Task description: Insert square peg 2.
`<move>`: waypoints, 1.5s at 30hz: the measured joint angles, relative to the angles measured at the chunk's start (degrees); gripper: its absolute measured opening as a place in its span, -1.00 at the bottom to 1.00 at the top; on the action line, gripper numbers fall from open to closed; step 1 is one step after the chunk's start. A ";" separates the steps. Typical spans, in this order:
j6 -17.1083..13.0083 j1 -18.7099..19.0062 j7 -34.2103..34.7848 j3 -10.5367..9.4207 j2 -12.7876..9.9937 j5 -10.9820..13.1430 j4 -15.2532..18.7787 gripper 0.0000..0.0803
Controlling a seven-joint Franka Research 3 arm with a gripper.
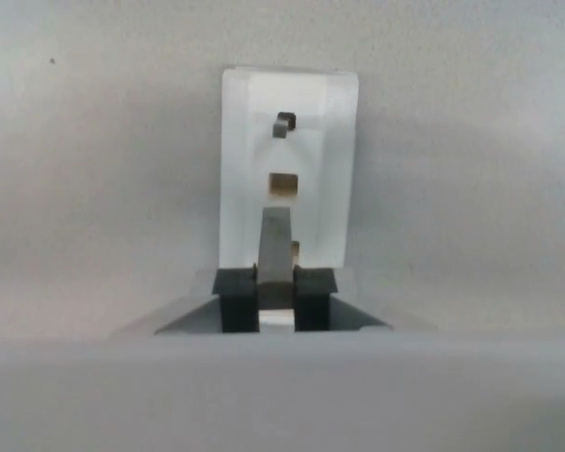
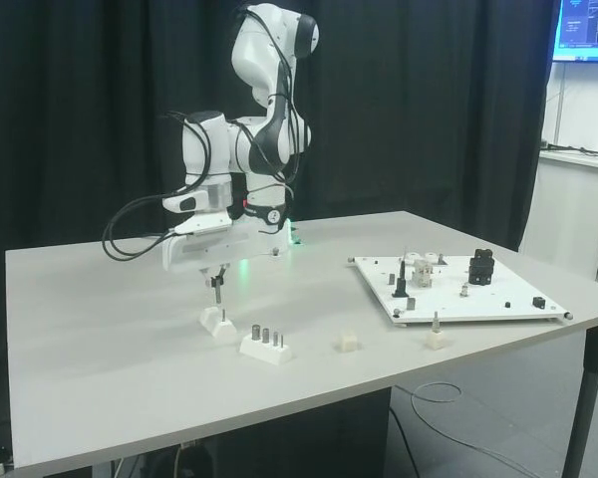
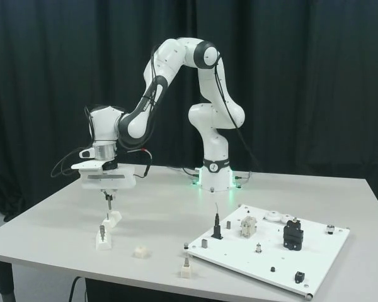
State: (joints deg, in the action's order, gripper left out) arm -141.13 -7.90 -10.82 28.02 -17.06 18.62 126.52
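One square peg (image 1: pixel 276 247) is clamped upright between the black fingers (image 1: pixel 235 294), hanging above the white holder block (image 1: pixel 288 160) on the bench (image 2: pixel 100 329); any tilt could jam it at a hole's edge.

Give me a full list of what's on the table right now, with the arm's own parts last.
peg: one, grey, held in the tool above the holder
holder: one, white, under the tool, one small peg still in it, one square hole free
peg stand: one, white, near the front edge, grey pegs upright in it
small blocks: two, white, front of the table, one with a pin
board: one, white, far side from the tool, carrying black and grey fixtures
table: one, grey
arm: one, white, bolted at the back
tool: one, black fingers shut on the peg
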 joint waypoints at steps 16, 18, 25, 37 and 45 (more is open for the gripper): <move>1.12 0.00 0.00 0.23 1.13 -0.42 0.00 -0.81; 1.13 0.01 0.00 0.23 1.18 -0.44 0.00 -0.81; 1.20 0.07 0.01 0.23 1.62 -0.44 -0.02 -0.81; 4.55 1.56 3.35 0.05 3.73 -0.37 -1.18 -0.81; 7.97 4.87 9.09 -0.17 5.83 -0.31 -2.48 -0.81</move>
State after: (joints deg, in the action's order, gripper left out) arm -133.16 -3.03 -1.73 27.85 -11.23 18.31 124.04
